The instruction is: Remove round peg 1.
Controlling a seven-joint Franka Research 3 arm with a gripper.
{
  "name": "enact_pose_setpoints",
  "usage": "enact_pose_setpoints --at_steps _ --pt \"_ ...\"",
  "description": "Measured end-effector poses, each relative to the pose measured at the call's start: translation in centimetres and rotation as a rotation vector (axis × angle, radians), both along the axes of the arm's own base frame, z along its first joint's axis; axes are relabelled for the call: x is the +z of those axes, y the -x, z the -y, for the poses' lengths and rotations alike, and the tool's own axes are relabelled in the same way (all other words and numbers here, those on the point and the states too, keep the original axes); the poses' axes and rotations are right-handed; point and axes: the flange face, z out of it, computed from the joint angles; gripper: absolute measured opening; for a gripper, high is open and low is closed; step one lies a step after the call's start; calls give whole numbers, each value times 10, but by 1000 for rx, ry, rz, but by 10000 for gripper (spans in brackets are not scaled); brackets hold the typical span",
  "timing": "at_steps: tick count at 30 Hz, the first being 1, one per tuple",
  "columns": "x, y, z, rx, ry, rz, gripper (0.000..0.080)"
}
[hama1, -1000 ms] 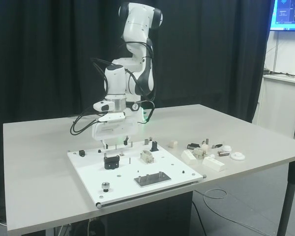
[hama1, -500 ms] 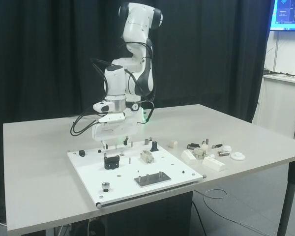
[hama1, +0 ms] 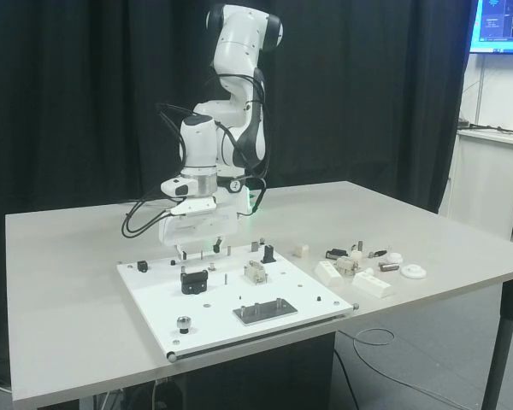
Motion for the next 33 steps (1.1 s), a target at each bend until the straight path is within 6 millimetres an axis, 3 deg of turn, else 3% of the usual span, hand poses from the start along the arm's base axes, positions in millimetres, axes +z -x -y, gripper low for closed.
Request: enact_pose_setpoints --at_steps 7,8,13,14,22,23,29,30,33 --pt "-1 1 0 0 -1 -2 800" --pt "-1 1 0 0 -1 -2 684" --pt "-1 1 0 11 0 -3 684" --pt "-2 1 0 12 0 -4 524" --pt "-3 1 0 18 0 -8 524" --pt "-3 1 0 18 1 -8 194" --pt "-4 0 -3 25 -4 -12 194" --pt "-5 0 -4 25 -4 -12 59" --pt "-5 0 -4 26 -4 -12 59"
